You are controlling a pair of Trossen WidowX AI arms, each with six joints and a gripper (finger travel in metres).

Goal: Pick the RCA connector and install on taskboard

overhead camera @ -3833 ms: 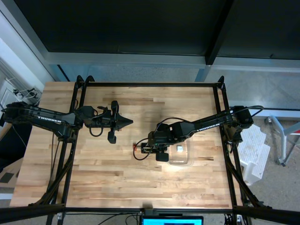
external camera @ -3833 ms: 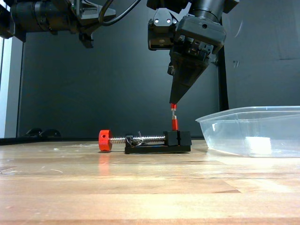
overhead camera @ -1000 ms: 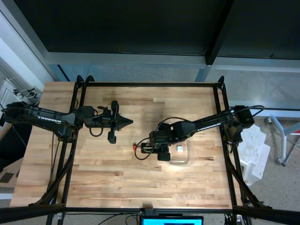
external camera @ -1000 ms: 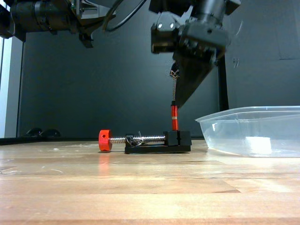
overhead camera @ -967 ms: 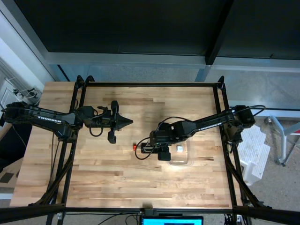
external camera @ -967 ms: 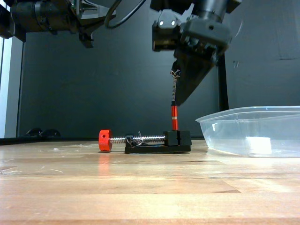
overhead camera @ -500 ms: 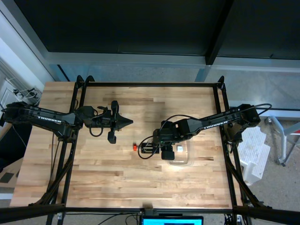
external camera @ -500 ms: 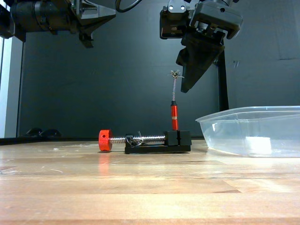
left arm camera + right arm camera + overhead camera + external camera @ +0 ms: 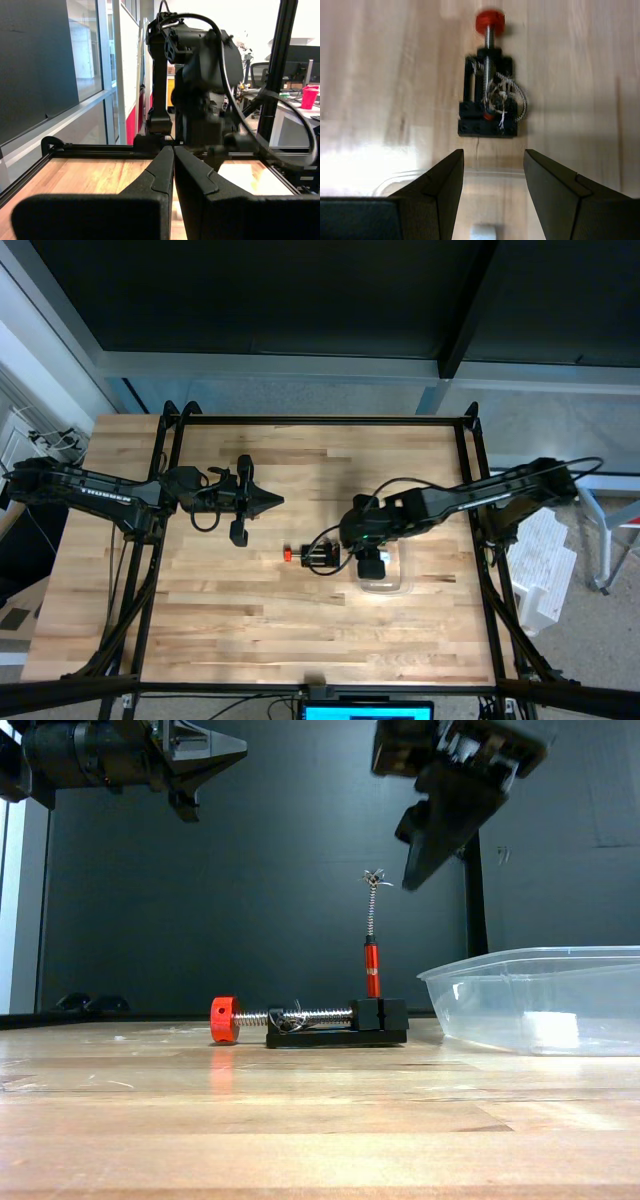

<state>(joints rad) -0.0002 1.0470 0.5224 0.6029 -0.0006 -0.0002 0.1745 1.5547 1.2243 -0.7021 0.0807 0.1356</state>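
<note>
One view, the low one, for the RCA connector (image 9: 371, 955) upright in the right end of the taskboard (image 9: 380, 1020): long axis vertical, spring tip up. From above, a tangle. Right tool (image 9: 493, 155) spread apart, high over the tray (image 9: 480, 1010) rim; left tool (image 9: 173, 150) pressed together, parked leftward.

Red, spring-topped RCA connector (image 9: 371, 970) upright on the black taskboard (image 9: 335, 1025), at the end opposite its red knob (image 9: 224, 1019).

Right gripper (image 9: 492, 156) raised, parted; left gripper (image 9: 173, 150) parked (apparently closed).
</note>
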